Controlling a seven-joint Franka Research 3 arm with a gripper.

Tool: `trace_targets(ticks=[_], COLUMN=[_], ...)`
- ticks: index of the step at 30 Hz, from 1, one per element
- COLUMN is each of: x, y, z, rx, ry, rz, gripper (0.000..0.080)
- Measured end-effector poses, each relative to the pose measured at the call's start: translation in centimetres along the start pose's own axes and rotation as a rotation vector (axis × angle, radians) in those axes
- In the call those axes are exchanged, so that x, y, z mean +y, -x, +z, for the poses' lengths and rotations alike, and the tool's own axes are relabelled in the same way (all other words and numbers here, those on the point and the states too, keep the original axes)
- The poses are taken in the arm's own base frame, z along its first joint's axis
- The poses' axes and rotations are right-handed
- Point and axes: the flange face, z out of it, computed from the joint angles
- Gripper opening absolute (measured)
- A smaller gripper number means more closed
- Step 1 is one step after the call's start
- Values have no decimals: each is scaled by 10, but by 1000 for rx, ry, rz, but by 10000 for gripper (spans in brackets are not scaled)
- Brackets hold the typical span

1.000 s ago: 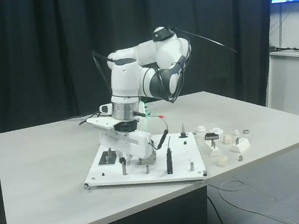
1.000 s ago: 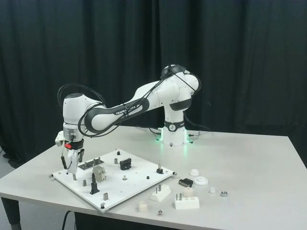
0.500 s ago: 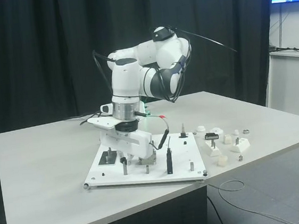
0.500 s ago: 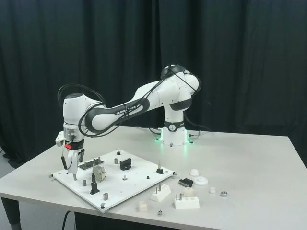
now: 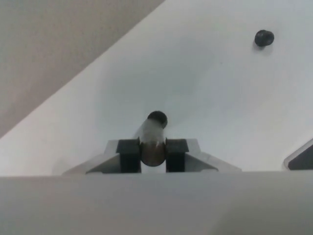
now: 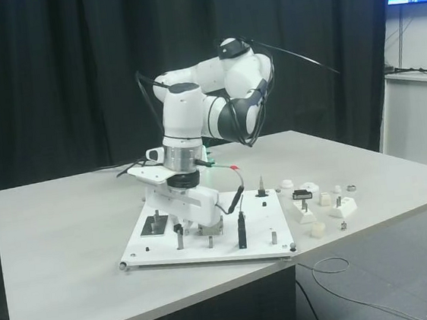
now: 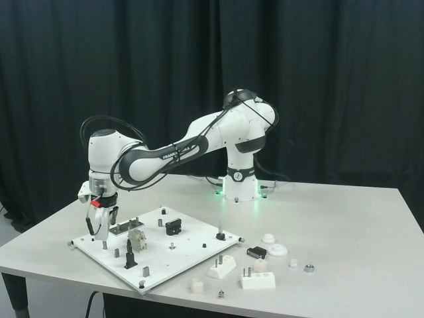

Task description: Insert round peg 3.

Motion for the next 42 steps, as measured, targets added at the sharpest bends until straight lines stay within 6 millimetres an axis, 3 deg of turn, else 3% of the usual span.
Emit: trace_targets(ticks=[41,42], x=[0,0], y=[-3,-4], z=[3,3], rx=[32,35], ry=[-5,-5], rz=[6,7], gripper=[104,271])
